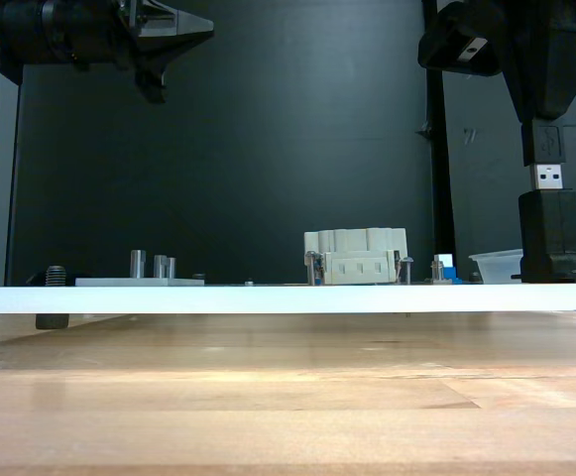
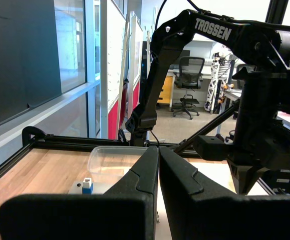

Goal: Pick the USB connector and install on taskboard

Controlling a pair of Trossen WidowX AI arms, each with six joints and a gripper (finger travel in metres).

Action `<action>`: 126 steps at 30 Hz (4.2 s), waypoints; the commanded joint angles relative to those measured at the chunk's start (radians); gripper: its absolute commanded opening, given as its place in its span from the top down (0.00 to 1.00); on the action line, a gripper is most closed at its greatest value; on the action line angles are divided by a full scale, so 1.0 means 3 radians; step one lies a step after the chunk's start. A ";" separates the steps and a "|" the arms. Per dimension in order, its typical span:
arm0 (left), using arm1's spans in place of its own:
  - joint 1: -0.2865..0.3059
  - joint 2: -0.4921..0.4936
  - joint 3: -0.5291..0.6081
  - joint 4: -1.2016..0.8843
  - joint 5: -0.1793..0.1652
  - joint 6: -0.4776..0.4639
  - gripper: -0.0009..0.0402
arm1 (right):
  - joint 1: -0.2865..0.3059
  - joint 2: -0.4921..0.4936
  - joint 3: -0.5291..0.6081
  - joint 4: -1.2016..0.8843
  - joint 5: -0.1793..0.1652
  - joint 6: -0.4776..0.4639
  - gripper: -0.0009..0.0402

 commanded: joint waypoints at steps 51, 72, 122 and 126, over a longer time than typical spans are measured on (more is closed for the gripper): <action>0.0001 0.0000 0.0000 0.0001 0.0001 0.0001 0.98 | 0.0001 -0.0018 -0.0244 0.0272 -0.0018 -0.0011 0.95; 0.0000 0.0000 0.0000 0.0001 0.0001 0.0001 0.98 | 0.0001 -0.0075 -0.0215 0.0216 -0.0014 -0.0008 0.73; 0.0001 0.0000 0.0000 0.0001 0.0001 0.0001 0.98 | -0.0526 -0.1414 -0.0889 0.0345 0.0420 -0.0488 0.73; 0.0000 0.0000 0.0001 0.0001 0.0001 0.0001 0.98 | -0.0704 -0.1662 -0.1146 0.0609 0.0421 -0.0607 0.79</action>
